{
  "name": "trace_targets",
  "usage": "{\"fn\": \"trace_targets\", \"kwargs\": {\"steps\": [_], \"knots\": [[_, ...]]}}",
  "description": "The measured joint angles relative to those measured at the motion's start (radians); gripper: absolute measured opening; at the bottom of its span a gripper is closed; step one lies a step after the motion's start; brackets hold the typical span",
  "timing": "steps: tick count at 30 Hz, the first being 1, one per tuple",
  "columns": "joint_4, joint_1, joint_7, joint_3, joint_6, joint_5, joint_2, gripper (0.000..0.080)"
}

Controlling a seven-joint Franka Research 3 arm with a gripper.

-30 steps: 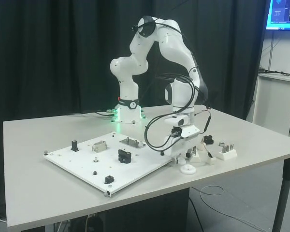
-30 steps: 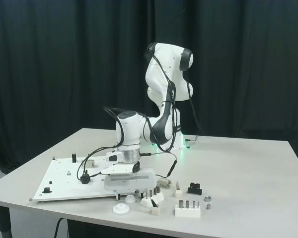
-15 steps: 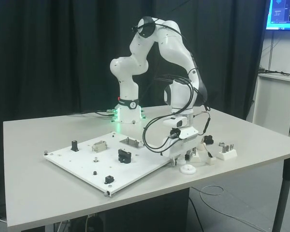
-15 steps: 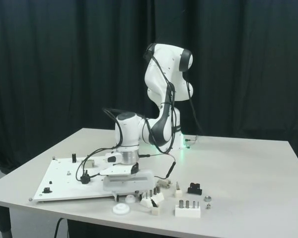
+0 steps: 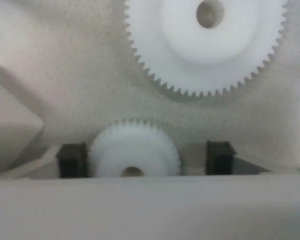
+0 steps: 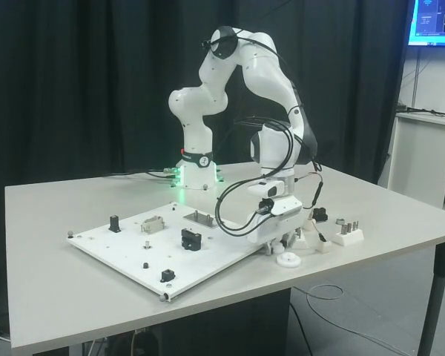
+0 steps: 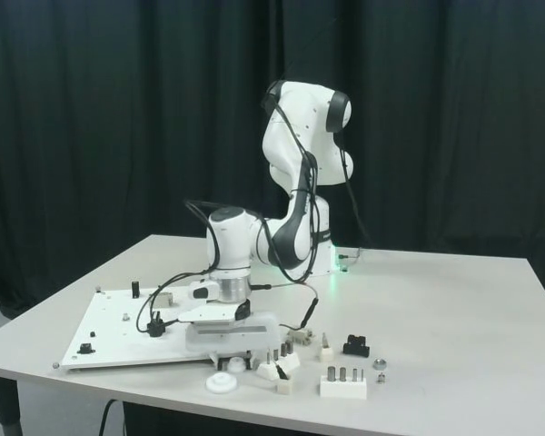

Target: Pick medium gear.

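Medium gear [image 5: 134, 159] lies flat on the grey table [image 6: 74, 297], bracketed by the spread gripper [image 5: 146, 159].

Wrist view, nearest first: black fingertips [image 5: 71, 160] stand either side of the toothed rim; one looks to touch it, the other is just apart, so nothing is pinched yet. Bore faces up, which suits a grasp across the rim. Beyond it, just apart, lies the large gear [image 5: 205, 40], also flat. Room views: gripper sits low at the table's front edge, beside the white assembly board [image 6: 126, 248]; white peg holders [image 7: 342, 386] stand near. Likely next: close on the rim, then lift.
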Motion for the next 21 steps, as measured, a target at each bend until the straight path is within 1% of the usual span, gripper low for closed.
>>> {"fn": "trace_targets", "kwargs": {"steps": [1, 10, 11, 17, 21], "knots": [[0.001, 0.0, 0.0, 0.0, 0.0, 0.0, 0.001, 0.0497], [0.009, -0.002, 0.0, 0.001, -0.001, 0.015, 0.005, 0.0497], [0.009, -0.002, 0.0, 0.001, -0.001, 0.016, 0.005, 0.0396], [0.015, -0.002, 0.0, 0.0, -0.007, 0.017, 0.003, 0.0396], [0.02, -0.002, 0.004, -0.002, -0.024, 0.017, -0.005, 0.0396]]}}
